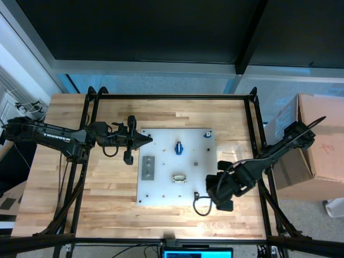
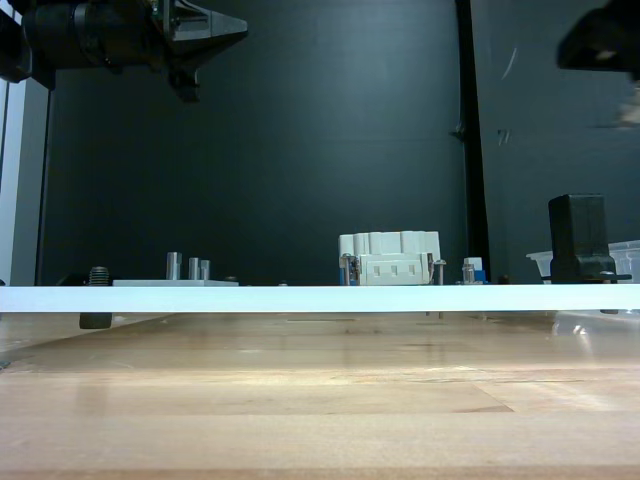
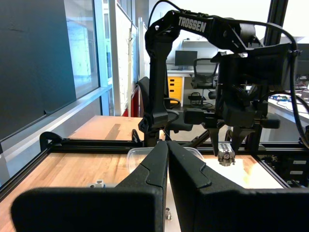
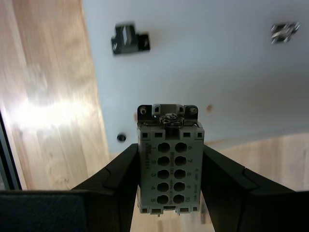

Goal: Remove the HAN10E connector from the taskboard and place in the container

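The right hand (image 1: 221,187) clamps the HAN10E connector (image 4: 169,166) between its fingers, held clear above the taskboard (image 1: 161,148). The left hand (image 3: 167,147), fingers pressed together, hovers at the board's left edge.

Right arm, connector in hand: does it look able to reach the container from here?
Probably yes. The right hand, shut on the HAN10E connector, hangs above the right edge of the taskboard; the container sits just beside it, nothing between. The left hand, shut, is over the board's left edge, well clear.

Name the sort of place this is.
Likely a robotics lab: office chairs, monitor, framed workbench. Right gripper holds the HAN10E connector above the taskboard; left gripper, shut, hovers at its left edge.
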Robot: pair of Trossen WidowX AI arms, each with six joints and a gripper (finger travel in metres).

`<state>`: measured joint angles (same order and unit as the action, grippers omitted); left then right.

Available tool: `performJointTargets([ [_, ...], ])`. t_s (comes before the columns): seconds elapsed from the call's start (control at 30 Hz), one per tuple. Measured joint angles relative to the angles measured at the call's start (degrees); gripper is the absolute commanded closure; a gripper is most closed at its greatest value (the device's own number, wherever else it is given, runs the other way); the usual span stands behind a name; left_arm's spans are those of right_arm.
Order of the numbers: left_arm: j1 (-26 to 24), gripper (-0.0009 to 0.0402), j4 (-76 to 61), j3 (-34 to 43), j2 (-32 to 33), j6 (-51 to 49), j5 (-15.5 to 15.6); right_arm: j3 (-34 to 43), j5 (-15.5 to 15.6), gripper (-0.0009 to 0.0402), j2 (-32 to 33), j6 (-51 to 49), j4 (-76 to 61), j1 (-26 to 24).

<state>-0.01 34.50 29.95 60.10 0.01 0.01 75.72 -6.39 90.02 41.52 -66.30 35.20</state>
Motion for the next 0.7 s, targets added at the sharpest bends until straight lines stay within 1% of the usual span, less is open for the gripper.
performJointTargets([
  [0.47,0.0,0.0393,0.0,0.0,0.0,0.0,0.0,-10.8,0.0,0.038,-5.6,3.3,3.1,9.7],
  [0.7,0.0,0.0393,0.0,0.0,0.0,0.0,0.0,-15.2,0.0,0.038,-6.4,3.8,4.6,15.0],
])
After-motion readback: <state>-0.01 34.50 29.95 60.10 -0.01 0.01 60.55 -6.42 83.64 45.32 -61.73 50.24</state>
